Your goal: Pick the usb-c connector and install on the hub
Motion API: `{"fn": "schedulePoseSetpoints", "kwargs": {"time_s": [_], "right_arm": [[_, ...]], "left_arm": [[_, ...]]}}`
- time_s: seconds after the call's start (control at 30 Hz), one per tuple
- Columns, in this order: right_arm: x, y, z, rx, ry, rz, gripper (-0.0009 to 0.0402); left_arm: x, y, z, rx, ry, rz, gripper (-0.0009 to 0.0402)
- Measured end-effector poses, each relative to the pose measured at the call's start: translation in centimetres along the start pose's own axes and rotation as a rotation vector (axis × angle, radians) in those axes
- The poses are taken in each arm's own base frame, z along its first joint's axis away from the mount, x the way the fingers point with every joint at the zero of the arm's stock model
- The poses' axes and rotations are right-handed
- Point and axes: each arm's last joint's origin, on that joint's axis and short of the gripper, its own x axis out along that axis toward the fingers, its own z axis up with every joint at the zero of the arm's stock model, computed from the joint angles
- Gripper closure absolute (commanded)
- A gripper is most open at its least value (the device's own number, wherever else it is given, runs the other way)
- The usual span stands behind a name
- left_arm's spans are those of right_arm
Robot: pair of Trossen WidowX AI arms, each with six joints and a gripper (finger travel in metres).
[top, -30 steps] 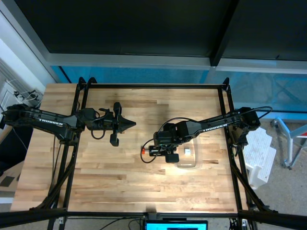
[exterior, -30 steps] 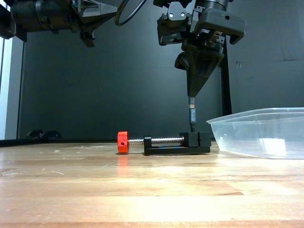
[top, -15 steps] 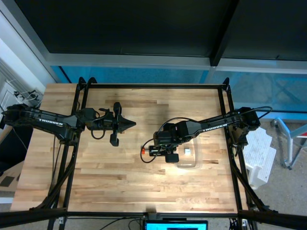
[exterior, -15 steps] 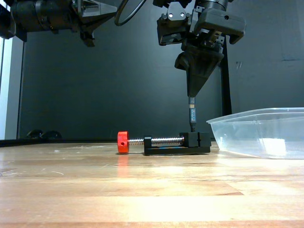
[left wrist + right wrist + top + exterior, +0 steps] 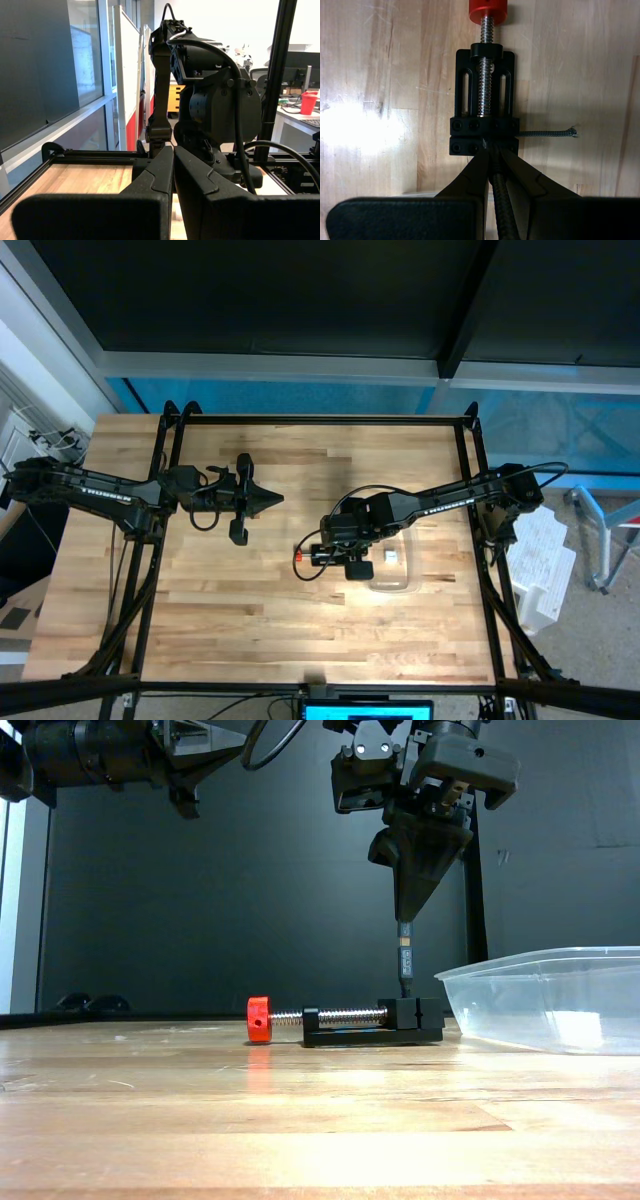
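The hub (image 5: 370, 1020) is a small black block with a threaded screw and an orange-red knob (image 5: 259, 1019), lying on the wooden table; it also shows as the hub (image 5: 318, 554) and the hub (image 5: 484, 115). My right gripper (image 5: 404, 918) hangs straight above the hub's block end, shut on the usb-c connector (image 5: 405, 962). The connector stands upright with its lower tip touching the top of the block. In the right wrist view the cable (image 5: 498, 197) runs between the fingers of the right gripper (image 5: 490, 150). My left gripper (image 5: 275, 499) is held off to the left, shut and empty.
A clear plastic tray (image 5: 540, 1000) stands just right of the hub, seen from above as the tray (image 5: 398, 580) with a small white item (image 5: 390, 557) inside. A thin braided cord end (image 5: 547, 133) sticks out sideways from the hub. Black frame rails border the table.
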Motion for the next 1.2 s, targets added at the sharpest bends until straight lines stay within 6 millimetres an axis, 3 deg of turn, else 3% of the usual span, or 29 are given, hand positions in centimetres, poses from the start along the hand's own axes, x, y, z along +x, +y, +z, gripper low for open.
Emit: {"fn": "schedulePoseSetpoints", "kwargs": {"time_s": [1.2], "right_arm": [[0.41, 0.03, -0.02, -0.003, 0.012, -0.003, 0.0393]], "left_arm": [[0.0, 0.0, -0.01, 0.0, 0.0, 0.0, 0.0393]]}}
